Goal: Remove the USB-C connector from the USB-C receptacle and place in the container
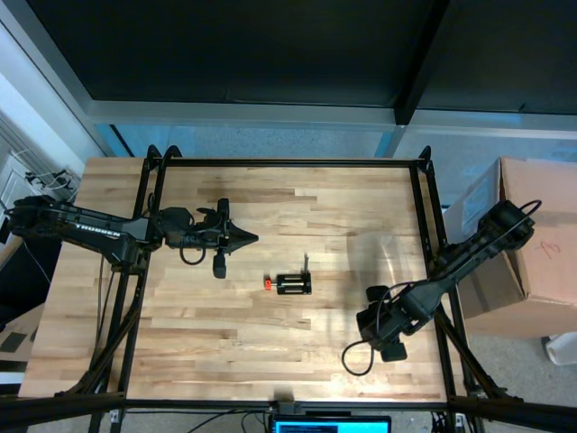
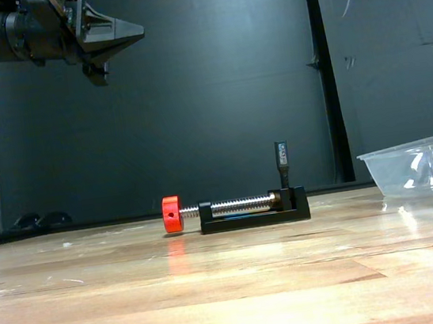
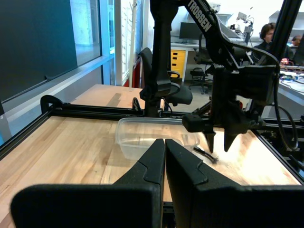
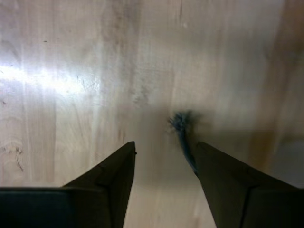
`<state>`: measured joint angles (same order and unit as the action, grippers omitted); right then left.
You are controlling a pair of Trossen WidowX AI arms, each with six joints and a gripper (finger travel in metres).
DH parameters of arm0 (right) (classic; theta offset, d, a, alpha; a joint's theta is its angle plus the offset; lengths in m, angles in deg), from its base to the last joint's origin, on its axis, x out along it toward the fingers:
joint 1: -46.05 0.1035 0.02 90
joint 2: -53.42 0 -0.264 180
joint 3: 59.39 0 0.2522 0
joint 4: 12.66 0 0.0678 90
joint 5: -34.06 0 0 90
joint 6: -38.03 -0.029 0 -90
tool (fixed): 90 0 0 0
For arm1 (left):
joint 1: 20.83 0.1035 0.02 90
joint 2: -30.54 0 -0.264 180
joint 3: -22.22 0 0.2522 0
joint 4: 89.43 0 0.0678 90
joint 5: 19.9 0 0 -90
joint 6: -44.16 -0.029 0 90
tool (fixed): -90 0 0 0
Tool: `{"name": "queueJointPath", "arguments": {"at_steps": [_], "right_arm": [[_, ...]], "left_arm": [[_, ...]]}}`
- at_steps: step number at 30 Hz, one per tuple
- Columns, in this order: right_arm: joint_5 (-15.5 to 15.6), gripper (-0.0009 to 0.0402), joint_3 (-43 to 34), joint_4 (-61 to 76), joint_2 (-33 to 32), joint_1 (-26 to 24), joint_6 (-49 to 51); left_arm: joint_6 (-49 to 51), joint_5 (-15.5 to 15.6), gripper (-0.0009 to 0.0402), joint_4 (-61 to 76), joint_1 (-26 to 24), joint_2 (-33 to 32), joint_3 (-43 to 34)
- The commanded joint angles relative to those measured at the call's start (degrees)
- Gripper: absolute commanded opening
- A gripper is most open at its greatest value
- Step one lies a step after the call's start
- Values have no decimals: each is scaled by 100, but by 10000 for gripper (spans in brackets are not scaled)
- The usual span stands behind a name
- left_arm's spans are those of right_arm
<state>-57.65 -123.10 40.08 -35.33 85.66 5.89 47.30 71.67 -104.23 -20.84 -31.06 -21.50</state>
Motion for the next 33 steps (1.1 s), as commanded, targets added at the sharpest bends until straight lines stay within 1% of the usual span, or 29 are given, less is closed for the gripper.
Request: {"name": "queueJointPath", "arguments": {"at_steps": [1,7,14,18,22,25,29,30,33], "right_arm": [[-42,174,22,-114,-170,-4,28],[-125,143,90,-413,-396,-13,98],[-181,96,142,-455,-426,-26,114],[-173,53,173,-466,-426,-26,114],[-166,-4,168,-509,-407,-26,111],[-166,8,168,-518,-326,-28,39],[-122,-2,70,-437,-157,-33,-22],[-120,1,20,-378,-105,-42,-31],[-122,-1,-195,35,57,-109,-44]], "left_arm": [[-2,0,0,0,2,0,0],[-2,0,0,0,2,0,0],[-2,0,0,2,2,0,0],[-2,0,0,0,2,0,0],[-2,0,0,0,2,0,0],[-2,0,0,0,2,0,0],[-2,-2,0,0,2,0,0],[-2,0,0,0,0,0,0],[-2,-2,0,0,2,0,0]]}}
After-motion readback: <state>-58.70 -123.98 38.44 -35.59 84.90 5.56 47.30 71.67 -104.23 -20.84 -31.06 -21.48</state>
